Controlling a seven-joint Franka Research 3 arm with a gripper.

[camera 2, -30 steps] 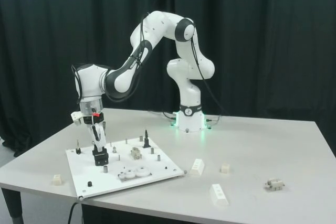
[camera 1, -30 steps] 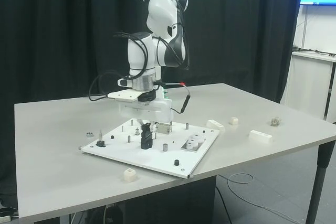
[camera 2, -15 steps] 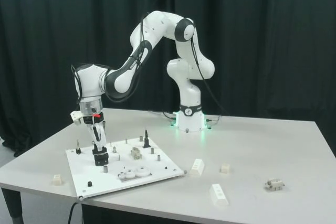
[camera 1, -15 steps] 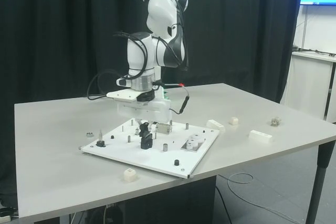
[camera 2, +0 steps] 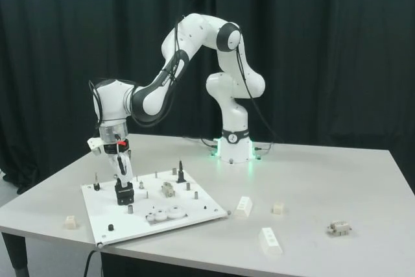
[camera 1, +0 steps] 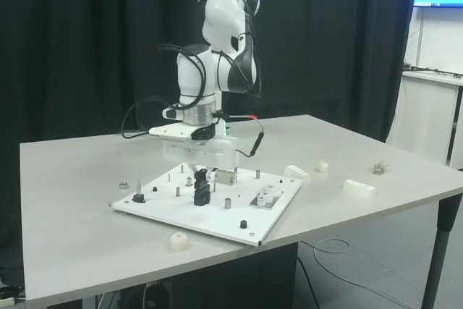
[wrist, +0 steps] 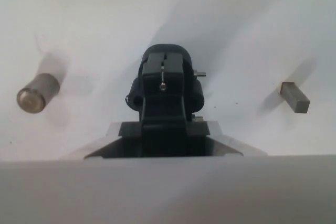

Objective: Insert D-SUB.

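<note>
One arm, one gripper (camera 1: 200, 179), hanging low over the one white board (camera 1: 166, 211) on the grey desk (camera 1: 65, 200). Right under it, a single black connector piece (camera 1: 201, 193) standing on the board. Can't tell from any view whether the jaws are open or clamped on it. In the wrist view, just that black piece (wrist: 167, 85) dead centre, with one round grey peg (wrist: 37, 93) on one side and one square grey peg (wrist: 294, 96) on the other, both well apart from it.

Also on the board: one metal D-SUB socket (camera 1: 226, 176) just beside the black piece, two white gears (camera 1: 269, 193) near the board's corner, and a scatter of small pegs too tiny to count properly.

Off the board: three white blocks (camera 1: 359, 187) and one small loose metal part (camera 1: 377, 168) over by the far side of the desk, plus one white cube (camera 1: 179, 240) close to the front edge.

Board's front corner nearly at the desk edge. Plenty of bare desk behind and beside the board.
</note>
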